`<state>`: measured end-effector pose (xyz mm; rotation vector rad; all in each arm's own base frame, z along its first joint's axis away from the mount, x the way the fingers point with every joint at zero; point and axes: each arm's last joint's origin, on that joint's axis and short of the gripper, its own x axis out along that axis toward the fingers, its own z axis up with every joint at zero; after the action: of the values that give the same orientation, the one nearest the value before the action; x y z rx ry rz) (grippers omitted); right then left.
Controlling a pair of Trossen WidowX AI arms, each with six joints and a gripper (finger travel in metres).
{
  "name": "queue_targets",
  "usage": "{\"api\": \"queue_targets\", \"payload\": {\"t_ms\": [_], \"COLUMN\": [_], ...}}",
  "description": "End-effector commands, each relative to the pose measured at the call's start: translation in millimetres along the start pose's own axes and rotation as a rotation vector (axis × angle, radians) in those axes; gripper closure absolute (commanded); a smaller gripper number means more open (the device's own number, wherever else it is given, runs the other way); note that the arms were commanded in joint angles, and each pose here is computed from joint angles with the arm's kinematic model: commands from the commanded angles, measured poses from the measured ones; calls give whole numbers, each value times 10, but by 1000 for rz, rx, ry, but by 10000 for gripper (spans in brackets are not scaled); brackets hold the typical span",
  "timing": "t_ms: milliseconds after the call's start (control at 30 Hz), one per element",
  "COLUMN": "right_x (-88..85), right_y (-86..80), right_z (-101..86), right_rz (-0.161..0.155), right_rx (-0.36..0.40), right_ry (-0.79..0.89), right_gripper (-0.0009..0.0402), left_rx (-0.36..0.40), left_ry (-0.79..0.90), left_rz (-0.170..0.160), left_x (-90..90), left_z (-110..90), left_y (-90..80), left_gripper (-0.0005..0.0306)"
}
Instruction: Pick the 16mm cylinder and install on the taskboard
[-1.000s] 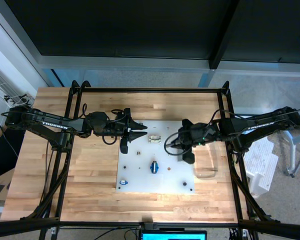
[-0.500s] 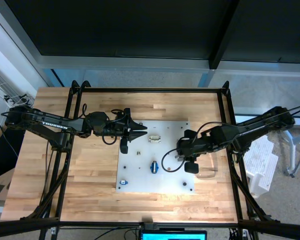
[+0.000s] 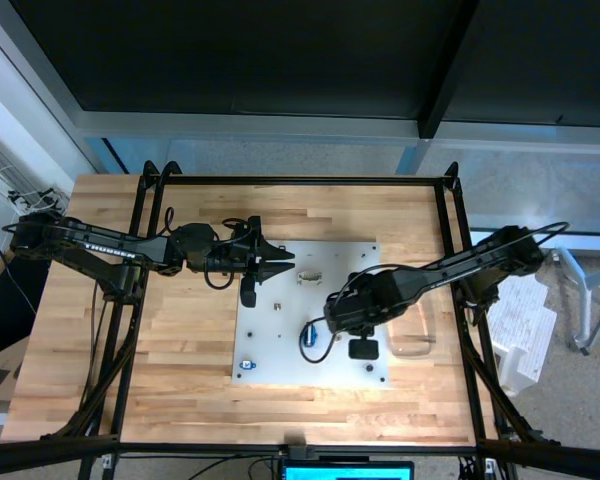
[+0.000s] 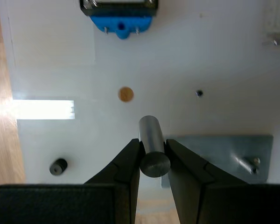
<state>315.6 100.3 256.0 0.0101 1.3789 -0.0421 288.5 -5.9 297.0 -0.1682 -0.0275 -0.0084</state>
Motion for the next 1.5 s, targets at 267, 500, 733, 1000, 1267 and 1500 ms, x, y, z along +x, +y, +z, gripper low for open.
{"api": "queue_targets", "payload": {"t_ms": [267,500,733,1000,1267,1500], "right_x": [204,332,424,470,519,565], "right_y": [122,161,182,201,200,206], "right_z": [249,300,304,311,290,280], "right_rz": [0,1,-8,-9,-11,-7], "right_rx": [-21,-25,-29,-37,-37,-37], "right_ry": [70,100,122,125,129,120], "right_gripper": [389,389,389,389,389,389], "left_rx": [0,0,0,0,0,0], "left_ry": [0,0,0,0,0,0], "left_rz": [0,0,0,0,0,0], "left_x": [1,1,1,1,1,1], "left_z": [1,1,1,1,1,1], "left_y": [1,1,0,1,1,0], "left_gripper": [219,219,219,219,219,219]}}
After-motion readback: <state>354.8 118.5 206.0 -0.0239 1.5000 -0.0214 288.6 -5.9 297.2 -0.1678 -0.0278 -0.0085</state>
